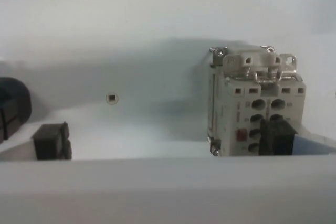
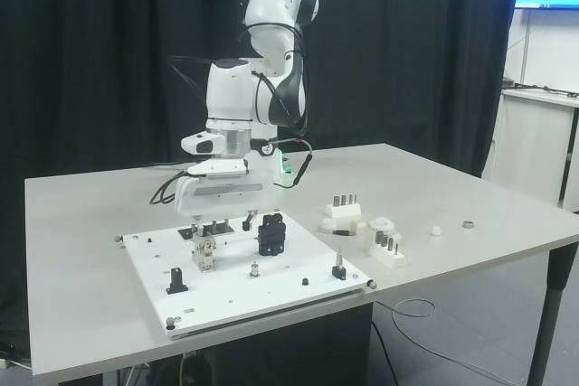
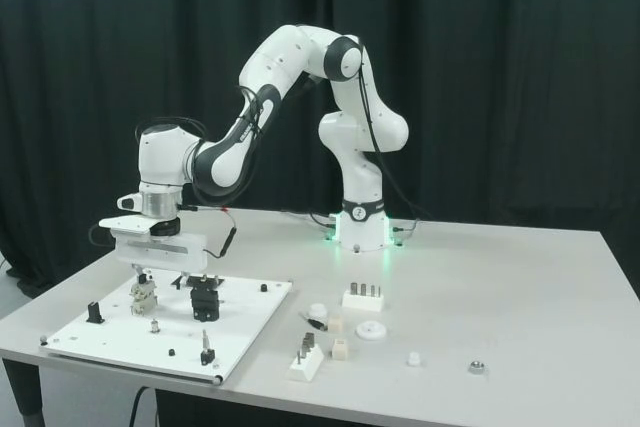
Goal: Insert waterproof.
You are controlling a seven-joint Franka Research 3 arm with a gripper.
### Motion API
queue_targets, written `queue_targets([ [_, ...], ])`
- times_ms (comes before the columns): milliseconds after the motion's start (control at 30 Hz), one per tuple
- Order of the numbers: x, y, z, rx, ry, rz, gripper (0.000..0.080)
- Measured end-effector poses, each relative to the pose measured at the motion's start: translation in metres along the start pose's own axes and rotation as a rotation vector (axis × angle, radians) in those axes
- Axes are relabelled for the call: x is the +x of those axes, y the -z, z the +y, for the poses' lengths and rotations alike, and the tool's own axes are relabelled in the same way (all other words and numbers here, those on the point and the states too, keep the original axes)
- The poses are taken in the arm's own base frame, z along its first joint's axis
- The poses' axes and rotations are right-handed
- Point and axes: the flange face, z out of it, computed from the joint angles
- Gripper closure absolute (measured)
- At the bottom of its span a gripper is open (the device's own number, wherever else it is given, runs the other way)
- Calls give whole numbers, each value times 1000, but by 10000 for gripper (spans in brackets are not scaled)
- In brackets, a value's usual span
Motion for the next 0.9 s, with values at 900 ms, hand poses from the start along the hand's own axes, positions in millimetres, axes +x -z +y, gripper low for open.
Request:
queue_targets([
  [900, 0, -1, -1, 5, -2, 30, 3],
])
